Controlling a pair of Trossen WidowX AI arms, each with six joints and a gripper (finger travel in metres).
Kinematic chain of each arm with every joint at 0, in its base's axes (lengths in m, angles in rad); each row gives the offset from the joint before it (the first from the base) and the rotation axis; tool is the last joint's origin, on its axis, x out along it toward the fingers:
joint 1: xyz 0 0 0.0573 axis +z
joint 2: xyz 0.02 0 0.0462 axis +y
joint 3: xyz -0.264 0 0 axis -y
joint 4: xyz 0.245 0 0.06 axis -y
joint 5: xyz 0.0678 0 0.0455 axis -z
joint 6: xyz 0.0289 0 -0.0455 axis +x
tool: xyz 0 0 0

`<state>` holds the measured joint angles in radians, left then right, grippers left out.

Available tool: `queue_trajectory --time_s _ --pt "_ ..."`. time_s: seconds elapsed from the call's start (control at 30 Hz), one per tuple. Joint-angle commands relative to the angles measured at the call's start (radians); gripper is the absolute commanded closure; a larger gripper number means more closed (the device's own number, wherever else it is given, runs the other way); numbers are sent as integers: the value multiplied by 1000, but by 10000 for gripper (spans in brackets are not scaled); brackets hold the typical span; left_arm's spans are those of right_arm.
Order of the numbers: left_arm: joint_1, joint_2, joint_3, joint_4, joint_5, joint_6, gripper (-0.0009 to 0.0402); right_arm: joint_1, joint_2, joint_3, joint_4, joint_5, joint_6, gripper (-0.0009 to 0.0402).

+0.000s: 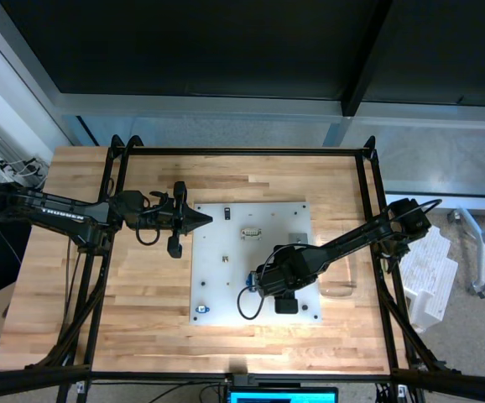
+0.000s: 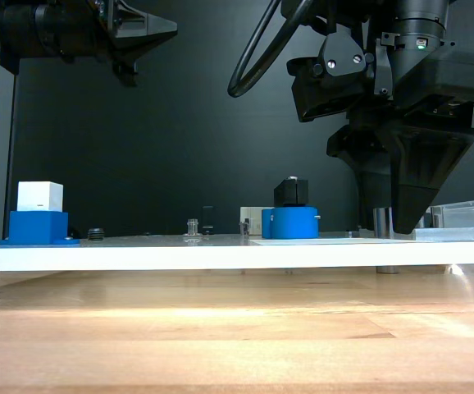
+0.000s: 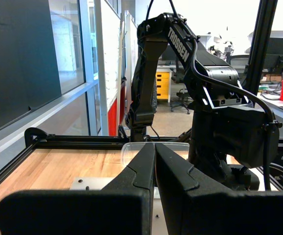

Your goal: Remove the 16mm cylinder and place in the container

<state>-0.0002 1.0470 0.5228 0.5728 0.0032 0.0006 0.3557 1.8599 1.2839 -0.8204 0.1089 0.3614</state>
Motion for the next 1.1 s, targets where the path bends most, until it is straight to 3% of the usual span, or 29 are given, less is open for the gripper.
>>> queue_trajectory --time_s 0.03,0.63,0.93,1.1 --pt "0 0 0 0 0 0 393 0 0 0 1 0 -1 181" --pt "0 0 0 0 0 0 393 -1 -1 0 0 0 -2 342" --pt "0 0 0 0 0 0 393 -2 -2 0 0 0 -3 388" --pt "0 0 0 0 0 0 393 -3 -18 0 -5 -1 -3 391"
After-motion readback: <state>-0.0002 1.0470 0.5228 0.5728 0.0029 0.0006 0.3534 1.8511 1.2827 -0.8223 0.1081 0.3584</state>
